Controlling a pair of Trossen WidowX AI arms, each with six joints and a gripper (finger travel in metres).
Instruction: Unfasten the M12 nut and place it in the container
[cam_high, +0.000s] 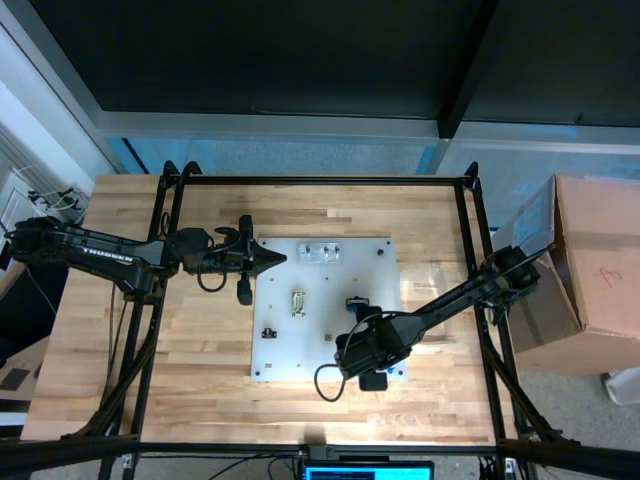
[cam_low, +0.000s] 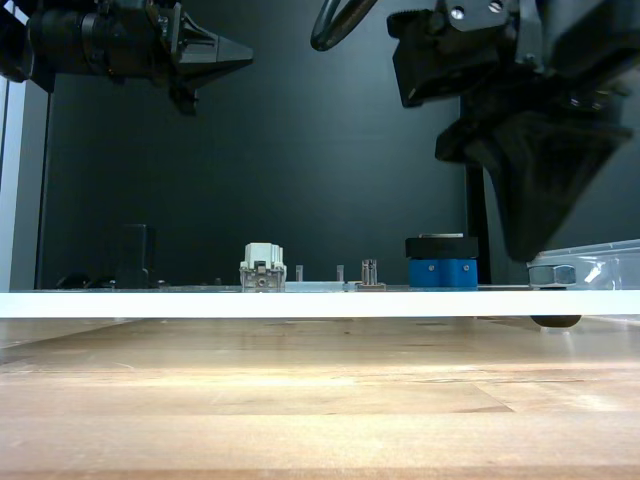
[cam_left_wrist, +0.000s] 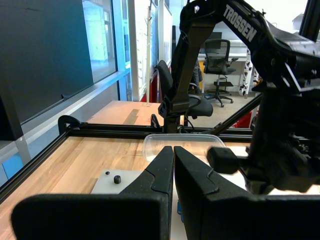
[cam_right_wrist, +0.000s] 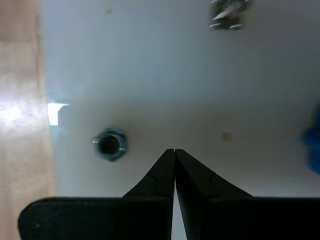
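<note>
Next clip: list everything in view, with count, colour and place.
table: one, wooden.
board: one, white, mid-table.
M12 nut: one, silver, low on the board near its near right edge, in neither claw; on its stud or not, cannot tell.
container: one, clear, right of the board.
block: one, blue with black cap, on the board.
connector: one, whitish, on the board.
box: one, brown cardboard, beyond the table's right edge.
left claw: one, black, shut, raised over the board's far left.
right claw: one, black, shut on nothing, over the board beside the nut.
</note>
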